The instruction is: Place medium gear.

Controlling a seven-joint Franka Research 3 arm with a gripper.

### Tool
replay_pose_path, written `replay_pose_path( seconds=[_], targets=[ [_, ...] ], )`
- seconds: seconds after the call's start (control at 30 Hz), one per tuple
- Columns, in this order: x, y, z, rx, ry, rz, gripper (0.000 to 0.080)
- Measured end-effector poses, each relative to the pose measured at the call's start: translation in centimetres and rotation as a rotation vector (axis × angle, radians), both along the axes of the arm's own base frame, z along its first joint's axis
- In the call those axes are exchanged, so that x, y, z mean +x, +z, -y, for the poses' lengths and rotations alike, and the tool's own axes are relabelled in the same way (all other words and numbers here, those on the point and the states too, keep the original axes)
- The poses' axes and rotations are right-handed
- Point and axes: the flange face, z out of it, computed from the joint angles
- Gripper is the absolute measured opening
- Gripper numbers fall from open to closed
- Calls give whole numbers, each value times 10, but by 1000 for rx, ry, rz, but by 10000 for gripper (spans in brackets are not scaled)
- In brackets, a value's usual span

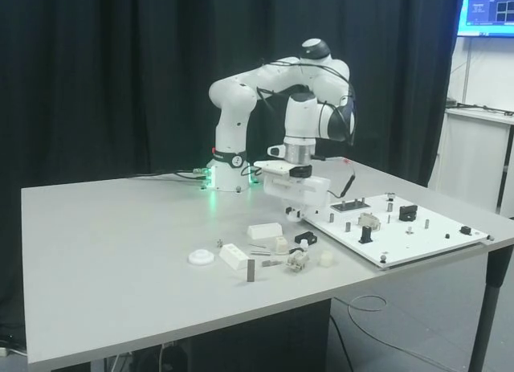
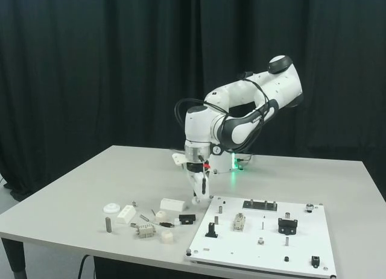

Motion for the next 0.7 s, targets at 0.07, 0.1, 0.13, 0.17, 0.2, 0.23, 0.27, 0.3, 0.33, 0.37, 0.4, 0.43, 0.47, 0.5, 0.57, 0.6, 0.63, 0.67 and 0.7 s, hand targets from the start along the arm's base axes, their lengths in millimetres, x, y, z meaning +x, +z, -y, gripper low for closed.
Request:
replay_pose_path(
  seconds=[0.07,0.1,0.13,0.17,0.2,0.23,0.27,0.3,0.33,0.37,0.4,0.43,0.47,0.5,0.57,0.6,0.63,0.67,0.7],
  targets=[
    [0,-3,0,-1,10,-1,278],
    [0,-4,1,-1,15,-2,278],
    [1,-5,1,-3,20,-2,278],
    [1,-5,1,-4,25,-3,278],
    [1,-6,1,-7,31,-4,278],
    [1,-7,1,-8,37,-4,278],
    [1,-8,0,-10,40,-3,278],
    [2,-8,0,-12,44,-3,278],
    [2,-9,0,-14,46,-3,278],
    [2,-9,0,-15,47,-2,278],
    [2,-10,-1,-17,49,-2,278],
    [2,-11,-1,-20,50,-1,278],
    [3,-12,-1,-23,51,-1,278],
    [3,-12,-2,-25,53,1,278],
    [3,-14,-3,-28,54,2,278],
    [3,-14,-3,-29,55,2,278],
    [3,-15,-3,-30,56,2,278],
    [3,-15,-3,-31,57,3,278],
    [4,-15,-3,-32,57,3,278]
  ],
)
